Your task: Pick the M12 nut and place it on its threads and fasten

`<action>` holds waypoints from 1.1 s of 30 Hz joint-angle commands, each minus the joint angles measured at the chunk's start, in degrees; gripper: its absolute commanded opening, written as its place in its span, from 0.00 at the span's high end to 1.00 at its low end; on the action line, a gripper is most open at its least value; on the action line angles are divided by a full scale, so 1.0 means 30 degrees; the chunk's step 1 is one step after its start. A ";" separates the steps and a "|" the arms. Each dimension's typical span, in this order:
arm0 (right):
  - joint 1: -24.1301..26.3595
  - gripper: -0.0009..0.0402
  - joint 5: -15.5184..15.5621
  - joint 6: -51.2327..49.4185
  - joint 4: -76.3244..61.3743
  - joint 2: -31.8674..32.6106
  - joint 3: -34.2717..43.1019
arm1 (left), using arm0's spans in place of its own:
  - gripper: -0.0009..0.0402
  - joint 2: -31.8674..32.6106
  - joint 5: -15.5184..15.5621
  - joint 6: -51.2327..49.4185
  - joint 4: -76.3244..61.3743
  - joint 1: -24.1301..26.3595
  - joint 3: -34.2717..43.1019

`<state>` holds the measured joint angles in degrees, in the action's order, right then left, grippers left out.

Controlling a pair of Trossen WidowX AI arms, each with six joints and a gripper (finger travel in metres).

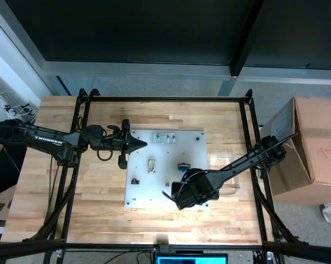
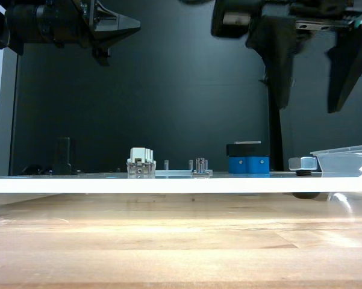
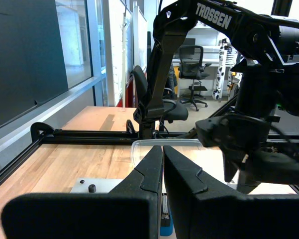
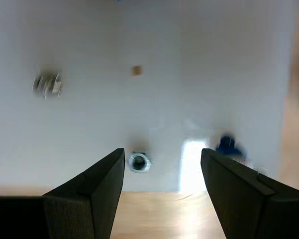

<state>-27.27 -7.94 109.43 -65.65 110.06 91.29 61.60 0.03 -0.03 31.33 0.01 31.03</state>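
The small silver M12 nut (image 2: 303, 163) sits on its black stud (image 2: 303, 173) near the white board's (image 1: 154, 192) near right edge, with only a thin black band showing beneath it. It stands free. My right gripper (image 2: 313, 72) hangs open well above it, one finger on each side. In the right wrist view the nut (image 4: 138, 162) lies on the board just inside one finger of the open right gripper (image 4: 162, 154). In the high view the right gripper (image 1: 179, 201) hides the nut. My left gripper (image 1: 143, 144) is shut and empty, raised over the board's far left edge.
A clear tray (image 1: 226, 165) stands right of the board, behind the stud in the low view (image 2: 346, 159). A blue connector (image 2: 248, 164) and a white connector (image 2: 141, 164) stand mid-board. A cardboard box (image 1: 314, 148) sits off the table's right edge.
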 commanded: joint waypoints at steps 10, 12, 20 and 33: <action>-0.0044 0.49 0.0197 -2.1194 0.0117 -0.0015 0.0007 | 0.98 0.0000 0.0000 0.0007 0.0000 -0.0007 0.0000; -0.0029 0.52 0.0372 -2.1842 0.0160 0.0044 0.0007 | 0.98 0.0000 -0.0007 0.0007 0.0007 0.0000 0.0000; 0.0678 0.91 0.4189 -2.3649 0.1246 0.0896 0.0007 | 0.98 0.0000 -0.0007 0.0007 0.0000 0.0000 0.0000; 0.0736 0.98 0.2572 -2.4655 0.2040 0.1610 -0.0430 | 0.98 0.0000 0.0000 0.0007 0.0007 0.0000 0.0000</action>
<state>-25.06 0.91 35.42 -59.40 114.89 90.24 61.60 0.03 -0.01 31.33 0.01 31.03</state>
